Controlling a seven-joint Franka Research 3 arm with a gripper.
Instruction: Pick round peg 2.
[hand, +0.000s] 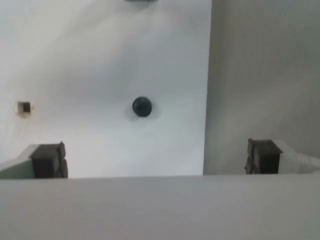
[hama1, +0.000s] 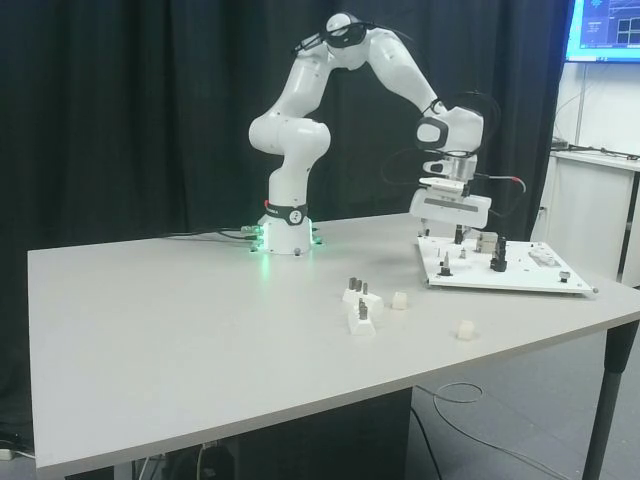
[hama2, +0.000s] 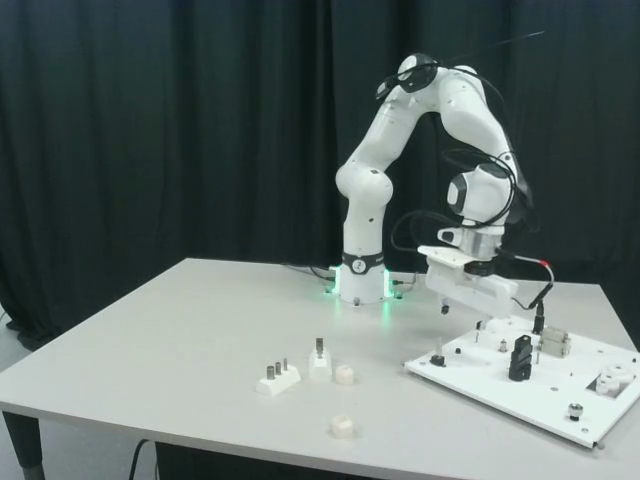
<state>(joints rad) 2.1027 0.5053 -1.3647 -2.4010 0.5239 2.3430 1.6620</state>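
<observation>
1. Currently my gripper (hand: 155, 160) hangs above the flat white rectangular board (hand: 100, 60) at the table's far end, fingers spread wide and holding nothing.
2. Target location: the small black round peg (hand: 142, 107) stands upright on the white board, near the board's edge. In the wrist view it lies between my two fingertips and below them, well apart from both pads.
3. Materials: my fingertips (hand: 48, 161) are black, blocky, square-ended pads on pale finger bodies. The board reads as smooth, matte and rigid. The grey table (hama1: 200, 330) is flat and matte.
4. Peg shape: from above only a round, dark, domed top shows. I judge it smooth and hard, so it offers a curved face to flat pads.
5. Risk, misalignment: if I descend off-centre, one pad meets the peg first and pushes it sideways or jams it in its seat.
6. Risk, slip: a shallow pinch on a smooth round body may let it squirt out when the pads close.
7. Risk, collision: descending too far drives the pads into the board. The black upright fixture (hama2: 519, 358) and other small parts stand elsewhere on the board, apart from the peg.
8. Risk, wrong item: small white blocks holding dark pins (hama2: 278, 376) sit mid-table; they are not the target.
</observation>
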